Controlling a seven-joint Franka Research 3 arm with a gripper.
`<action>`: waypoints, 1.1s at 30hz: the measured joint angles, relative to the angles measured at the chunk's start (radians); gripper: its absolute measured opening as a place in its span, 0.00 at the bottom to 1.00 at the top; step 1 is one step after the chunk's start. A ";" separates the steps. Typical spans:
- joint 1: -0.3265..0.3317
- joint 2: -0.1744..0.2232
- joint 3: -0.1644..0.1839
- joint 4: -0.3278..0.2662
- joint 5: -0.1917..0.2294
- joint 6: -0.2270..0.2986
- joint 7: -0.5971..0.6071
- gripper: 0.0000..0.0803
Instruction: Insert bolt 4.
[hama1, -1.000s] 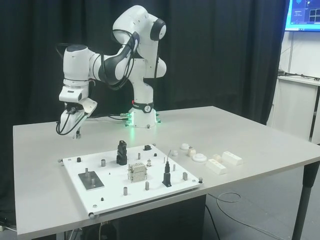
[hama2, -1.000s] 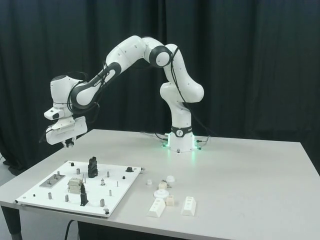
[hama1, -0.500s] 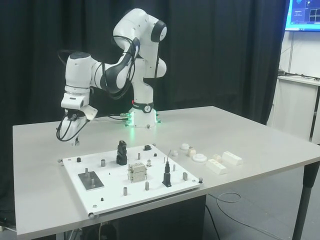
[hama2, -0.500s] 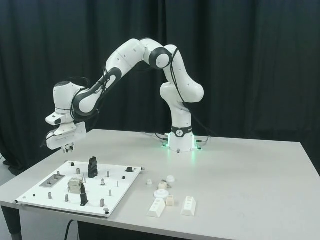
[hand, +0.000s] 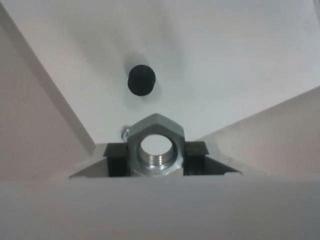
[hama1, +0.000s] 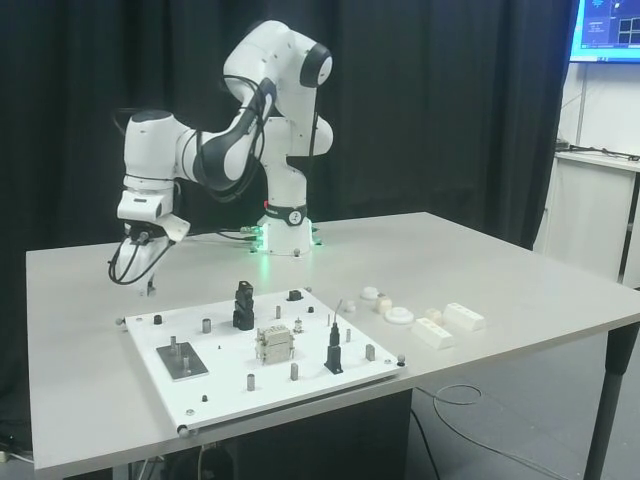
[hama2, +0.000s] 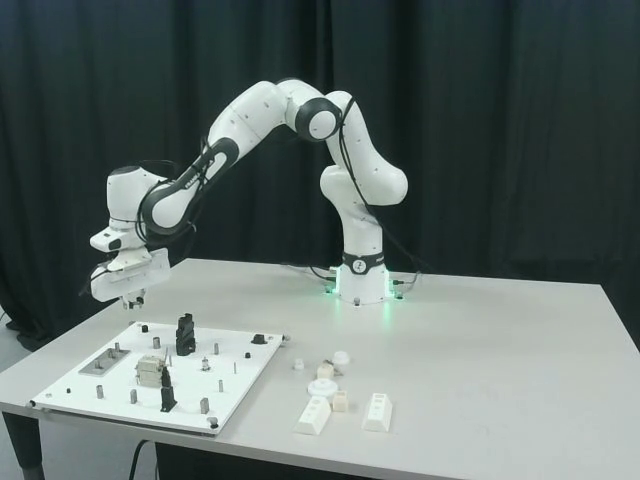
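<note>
In the wrist view, bolt 4 (hand: 155, 146) appears end-on as a grey hex head with a threaded bore, clamped between two black finger pads (hand: 116, 160). My gripper (hand: 155, 161) is shut on it. Below it lies the corner of the white board (hand: 215, 60) with a black round knob (hand: 141, 80). In the room views my gripper (hama1: 150, 285) (hama2: 134, 298) hangs just above the far left corner of the board (hama1: 225, 385) (hama2: 240, 382), near that black knob (hama1: 157, 320) (hama2: 144, 328). The bolt itself is too small to make out there.
The board carries black connectors (hama1: 242, 305) (hama1: 333, 355), a grey metal plate (hama1: 181, 362), a grey connector block (hama1: 273, 345) and several small pegs. White loose parts (hama1: 440, 325) lie on the grey table (hama1: 520, 270) right of the board. The arm's base (hama1: 285, 225) stands behind.
The gripper has come down and shifted slightly left, toward the board's far left corner. It stays shut on the bolt. Nothing on the board has moved.
</note>
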 joint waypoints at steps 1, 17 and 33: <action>-0.003 0.001 0.000 0.000 0.011 0.000 -0.009 0.28; -0.023 0.029 0.000 0.003 0.089 -0.001 -0.084 0.28; -0.023 0.058 0.012 0.010 0.109 -0.008 -0.084 0.28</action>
